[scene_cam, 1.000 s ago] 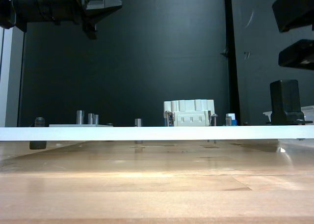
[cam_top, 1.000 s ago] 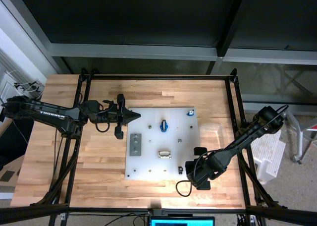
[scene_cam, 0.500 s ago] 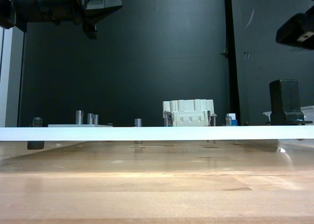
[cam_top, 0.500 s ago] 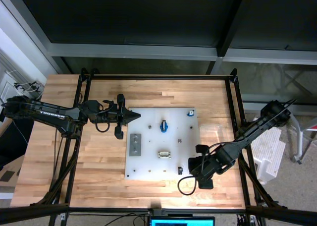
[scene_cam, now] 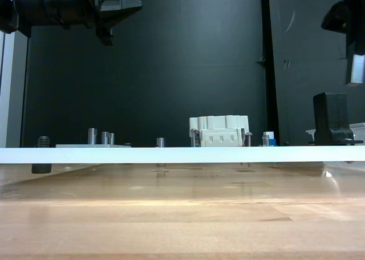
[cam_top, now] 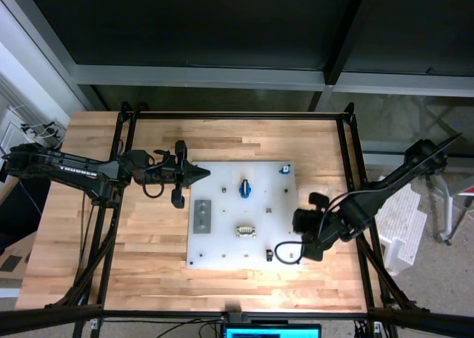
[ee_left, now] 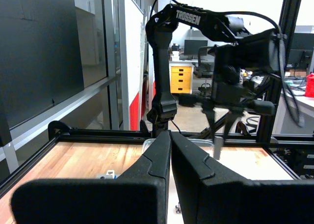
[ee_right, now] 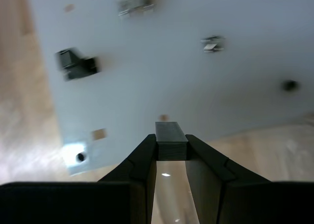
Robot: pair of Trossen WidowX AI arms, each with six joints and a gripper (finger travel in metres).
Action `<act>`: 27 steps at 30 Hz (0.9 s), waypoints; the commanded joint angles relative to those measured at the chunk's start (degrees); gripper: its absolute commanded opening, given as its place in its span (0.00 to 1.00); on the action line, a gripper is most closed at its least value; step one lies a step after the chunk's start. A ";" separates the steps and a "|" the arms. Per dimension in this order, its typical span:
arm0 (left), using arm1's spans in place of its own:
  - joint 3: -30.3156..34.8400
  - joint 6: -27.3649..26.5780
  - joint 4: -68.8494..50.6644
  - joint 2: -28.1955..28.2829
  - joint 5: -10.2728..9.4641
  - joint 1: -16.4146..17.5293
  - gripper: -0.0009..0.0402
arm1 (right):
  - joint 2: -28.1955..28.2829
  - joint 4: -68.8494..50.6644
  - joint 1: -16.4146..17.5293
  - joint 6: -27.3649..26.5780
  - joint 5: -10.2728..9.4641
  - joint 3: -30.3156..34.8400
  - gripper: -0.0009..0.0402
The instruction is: Remove the 16mm bar from the taskboard and place in the container
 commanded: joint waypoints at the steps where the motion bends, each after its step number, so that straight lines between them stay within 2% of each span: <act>1: 0.00 0.00 0.00 0.02 0.02 0.02 0.02 | -2.21 -1.66 0.00 3.13 1.09 -1.62 0.02; 5: 0.00 0.00 0.00 0.02 0.02 0.00 0.02 | -5.14 -1.92 0.00 7.50 2.05 -5.25 0.02; 9: 0.00 0.00 0.00 0.02 0.02 0.00 0.02 | -7.19 -1.86 -0.13 12.04 4.31 -9.18 0.02; 15: 0.00 0.02 0.00 0.02 0.02 0.02 0.02 | -9.22 -1.49 -1.51 17.29 4.96 -14.75 0.02; 21: 0.00 0.00 0.00 0.02 0.02 0.00 0.02 | -10.12 3.10 -2.64 21.42 8.50 -20.48 0.02; 27: 0.00 0.00 0.00 0.00 0.02 0.00 0.02 | -10.12 10.34 -2.69 22.40 8.50 -26.53 0.02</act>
